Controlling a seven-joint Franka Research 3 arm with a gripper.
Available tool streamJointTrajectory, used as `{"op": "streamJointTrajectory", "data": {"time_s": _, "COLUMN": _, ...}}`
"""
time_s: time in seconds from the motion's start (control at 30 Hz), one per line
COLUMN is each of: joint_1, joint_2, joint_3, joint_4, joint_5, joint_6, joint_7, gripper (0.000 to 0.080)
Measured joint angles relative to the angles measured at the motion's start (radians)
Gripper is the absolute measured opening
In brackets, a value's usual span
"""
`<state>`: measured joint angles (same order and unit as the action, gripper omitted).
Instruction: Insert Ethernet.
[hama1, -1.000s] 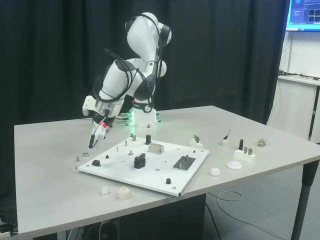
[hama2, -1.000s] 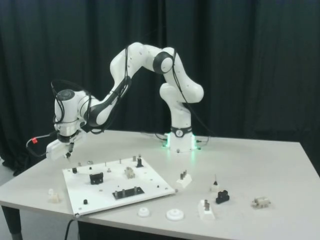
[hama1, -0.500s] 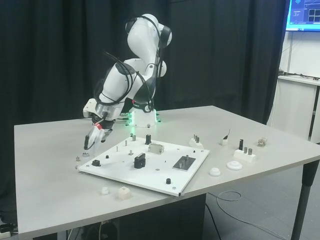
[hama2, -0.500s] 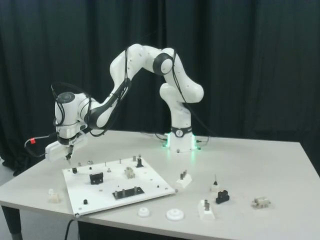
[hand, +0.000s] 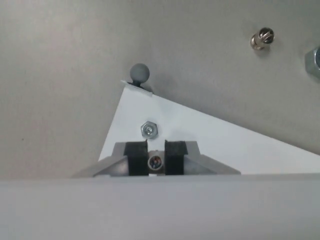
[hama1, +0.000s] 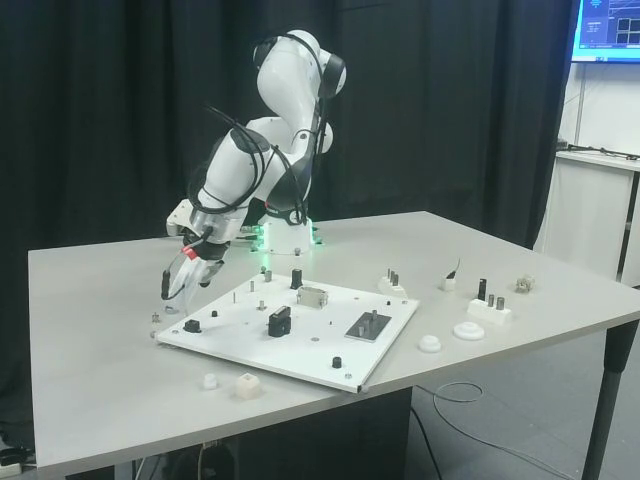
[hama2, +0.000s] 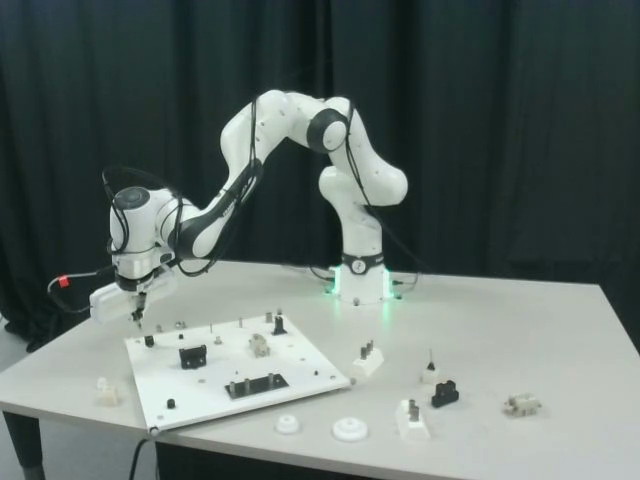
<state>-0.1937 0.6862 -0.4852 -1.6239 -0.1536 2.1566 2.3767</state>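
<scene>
Over the nine o'clock corner of the white board (hama1: 390, 315), the end effector (hama1: 170, 292) hangs a little above the plate, tilted, touching nothing. From the wrist, its black pads (hand: 135, 157) are closed on a small part (hand: 155, 161) seen end-on. It is too small to name for certain, but is probably the Ethernet plug, so pick-up looks done. A hex nut (hand: 149, 130) sits on the board just beyond the fingertips, and a grey ball-headed pin (hand: 139, 73) stands at the board's corner.

Insertion is not yet done. The likely socket is the grey block (hama1: 313, 296) near the board's middle, at about three o'clock from the end effector and well apart from it. Carrying, aligning and pressing home therefore remain.

Bearing the board, the grey surface (hama1: 90, 330) also holds loose white parts: a cube (hama1: 247, 384) at the board's six o'clock and round discs (hama1: 468, 330) at its three o'clock. Black curtains close the room behind. A green light (hama1: 265, 250) glows at the arm's base.
</scene>
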Motion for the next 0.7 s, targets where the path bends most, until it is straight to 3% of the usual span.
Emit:
{"op": "streamJointTrajectory", "data": {"time_s": 0.43, "joint_1": 0.014, "joint_2": 0.002, "joint_3": -0.012, "joint_4": 0.000, "joint_5": 0.011, "joint_6": -0.002, "joint_7": 0.024, "gripper": 0.0066}}
{"op": "streamJointTrajectory", "data": {"time_s": 0.7, "joint_1": 0.027, "joint_2": 0.008, "joint_3": -0.025, "joint_4": 0.000, "joint_5": 0.042, "joint_6": -0.004, "joint_7": 0.031, "gripper": 0.0066}}
